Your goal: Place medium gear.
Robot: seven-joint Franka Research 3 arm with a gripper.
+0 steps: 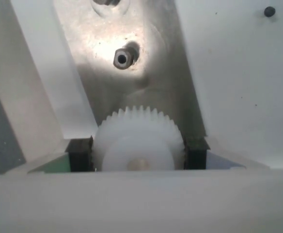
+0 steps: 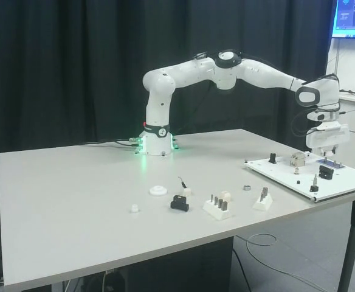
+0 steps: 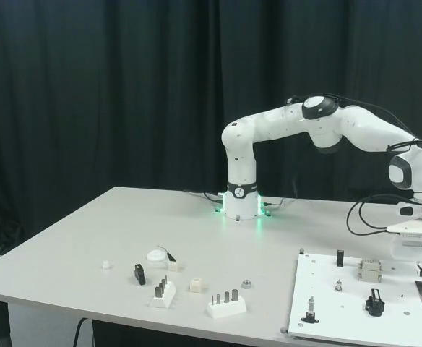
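Gripping a toothed white medium gear (image 1: 137,141), the pincer (image 1: 139,154), above a dull metal plate (image 1: 132,82).

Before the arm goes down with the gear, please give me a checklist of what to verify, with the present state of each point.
1. White toothed plastic gear held between the black finger pads of the gripper: ok.
2. Gear sits level in the grip: cannot tell.
3. Short metal peg on the grey metal plate is free: ok.
4. Gear bore lined up over the peg: not ok; the peg shows beside the gear.
5. Arm over the white assembly board: ok.
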